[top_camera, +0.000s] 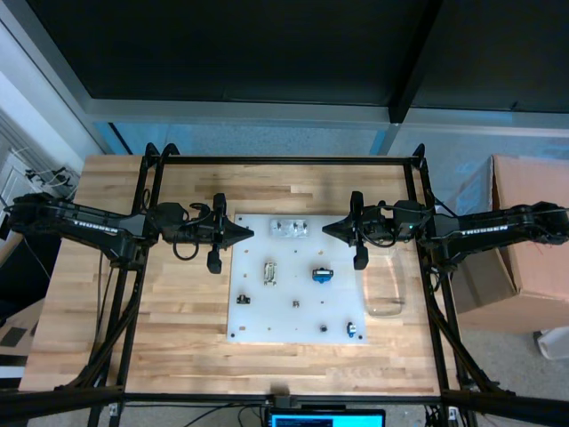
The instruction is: Unfasten the M12 nut and place it in the container
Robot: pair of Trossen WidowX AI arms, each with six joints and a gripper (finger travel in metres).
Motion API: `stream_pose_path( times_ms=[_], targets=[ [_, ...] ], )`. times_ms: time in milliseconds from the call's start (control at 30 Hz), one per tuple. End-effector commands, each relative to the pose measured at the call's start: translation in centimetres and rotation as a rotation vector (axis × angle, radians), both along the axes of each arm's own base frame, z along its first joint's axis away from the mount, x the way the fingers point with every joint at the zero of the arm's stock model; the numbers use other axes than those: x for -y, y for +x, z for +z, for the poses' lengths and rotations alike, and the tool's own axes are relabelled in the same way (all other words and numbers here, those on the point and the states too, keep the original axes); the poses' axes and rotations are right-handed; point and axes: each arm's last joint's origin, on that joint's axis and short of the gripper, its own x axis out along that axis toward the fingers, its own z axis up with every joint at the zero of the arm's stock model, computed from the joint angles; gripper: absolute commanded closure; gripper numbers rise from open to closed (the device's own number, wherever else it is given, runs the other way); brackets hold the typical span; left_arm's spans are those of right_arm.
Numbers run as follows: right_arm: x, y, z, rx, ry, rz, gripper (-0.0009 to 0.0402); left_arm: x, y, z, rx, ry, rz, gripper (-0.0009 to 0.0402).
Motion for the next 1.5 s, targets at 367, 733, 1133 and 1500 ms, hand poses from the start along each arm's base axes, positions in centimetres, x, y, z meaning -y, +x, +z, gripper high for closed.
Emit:
stream_pose_path(
  times_ms=[367, 733, 1133, 1500],
  targets=[
    [0.0, 0.0, 0.0, 0.001, 0.010, 0.001, 0.0393, 0.0, 0.0, 0.0, 0.000, 0.000, 0.000, 0.0393],
    [-1.7, 0.2, 0.3, -0.250, 0.079, 0.068, 0.0393, 0.0, 0.0, 0.0, 0.000, 0.000, 0.000, 0.0393],
    [-6.9, 2.2, 1.9, -0.887, 0.081, 0.175, 0.0393, 0.0, 0.0, 0.0, 0.000, 0.000, 0.000, 0.0393],
    [-11.2, 6.4, 2.5, -1.177, 0.111, 0.128, 0.0393, 0.0, 0.0, 0.0, 0.000, 0.000, 0.000, 0.0393]
  ],
)
